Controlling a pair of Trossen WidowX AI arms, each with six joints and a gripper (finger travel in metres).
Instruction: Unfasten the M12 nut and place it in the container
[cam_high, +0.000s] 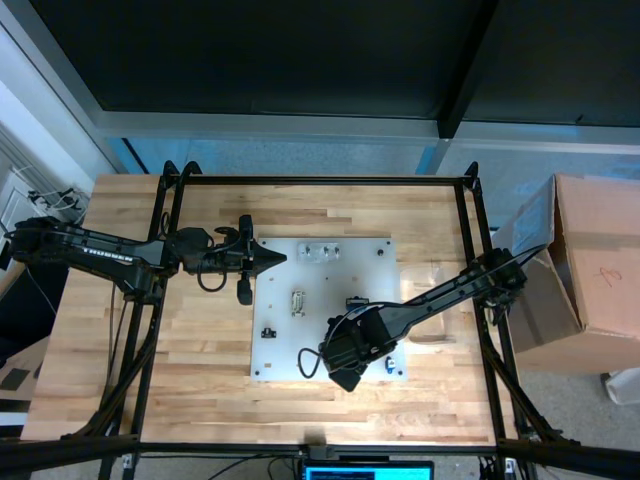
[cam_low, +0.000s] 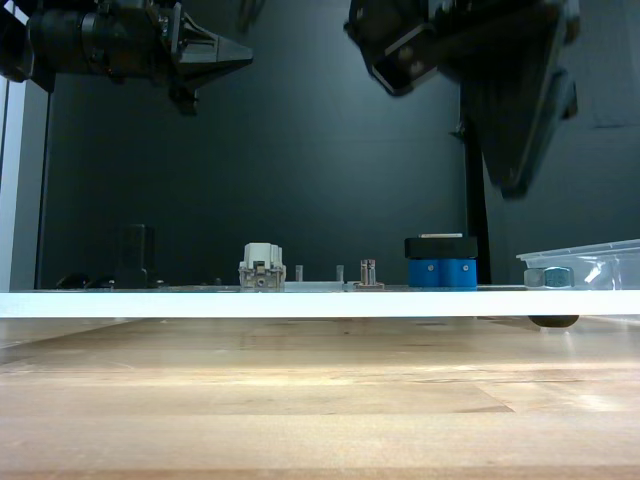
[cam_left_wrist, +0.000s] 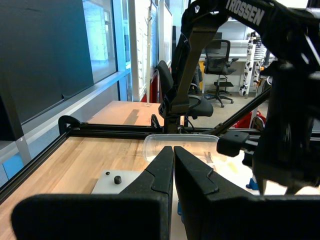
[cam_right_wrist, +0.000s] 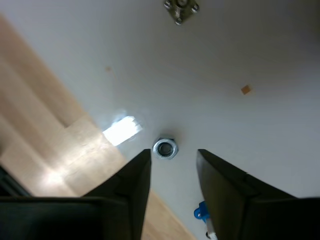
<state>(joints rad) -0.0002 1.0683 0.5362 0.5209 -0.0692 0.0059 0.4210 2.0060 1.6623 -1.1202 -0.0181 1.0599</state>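
Observation:
The small silver nut (cam_right_wrist: 165, 148) sits on its stud, low against the white board (cam_right_wrist: 240, 60), with no ribs showing. In the low view the nut (cam_low: 548, 277) stands at the board's right end, in front of the clear container (cam_low: 590, 262). My right gripper (cam_right_wrist: 173, 153) hangs above the nut, open, its fingers apart on either side of it and not touching. From above, the right gripper (cam_high: 348, 378) covers the board's near right part and hides the nut. The container (cam_high: 435, 300) lies right of the board. My left gripper (cam_high: 280, 258) is shut and empty, raised over the board's far left edge.
On the board stand a blue block (cam_low: 440, 265), a grey connector (cam_low: 262, 270) and a silver post (cam_low: 367, 272). A black frame rail (cam_high: 320, 180) rings the table. A cardboard box (cam_high: 590, 270) stands off the table's right side.

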